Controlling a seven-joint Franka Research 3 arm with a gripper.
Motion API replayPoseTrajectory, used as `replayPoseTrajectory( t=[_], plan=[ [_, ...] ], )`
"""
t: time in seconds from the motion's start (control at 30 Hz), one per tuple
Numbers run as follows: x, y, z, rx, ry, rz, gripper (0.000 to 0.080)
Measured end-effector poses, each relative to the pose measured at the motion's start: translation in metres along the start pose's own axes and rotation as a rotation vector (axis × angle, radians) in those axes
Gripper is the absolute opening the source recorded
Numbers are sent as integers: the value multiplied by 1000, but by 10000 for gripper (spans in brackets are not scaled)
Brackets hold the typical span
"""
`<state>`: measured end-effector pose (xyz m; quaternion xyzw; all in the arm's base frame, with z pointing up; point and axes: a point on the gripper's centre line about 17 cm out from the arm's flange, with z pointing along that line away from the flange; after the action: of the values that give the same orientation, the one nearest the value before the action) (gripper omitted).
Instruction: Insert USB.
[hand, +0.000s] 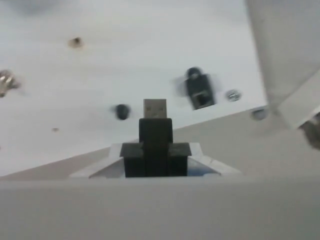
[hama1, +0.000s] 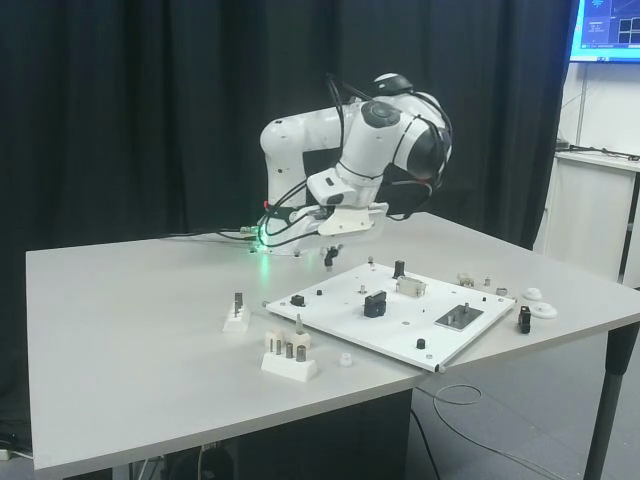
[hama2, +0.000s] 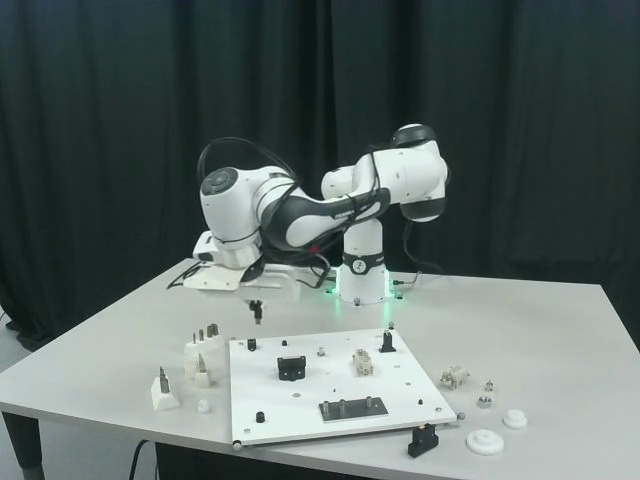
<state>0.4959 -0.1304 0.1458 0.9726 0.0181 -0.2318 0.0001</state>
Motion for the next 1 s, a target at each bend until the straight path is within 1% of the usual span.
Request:
replayPoseTrajectory(
  t=[0.3,0.57,0.87,1.0],
  plan=[
    [-18,-35,8,22,-18,65,93],
    [-34,-68,19,42,-24,125,93],
    [-51,-100,28,54,-30,201,93],
    [-55,-115,31,67,-30,229,93]
  ],
)
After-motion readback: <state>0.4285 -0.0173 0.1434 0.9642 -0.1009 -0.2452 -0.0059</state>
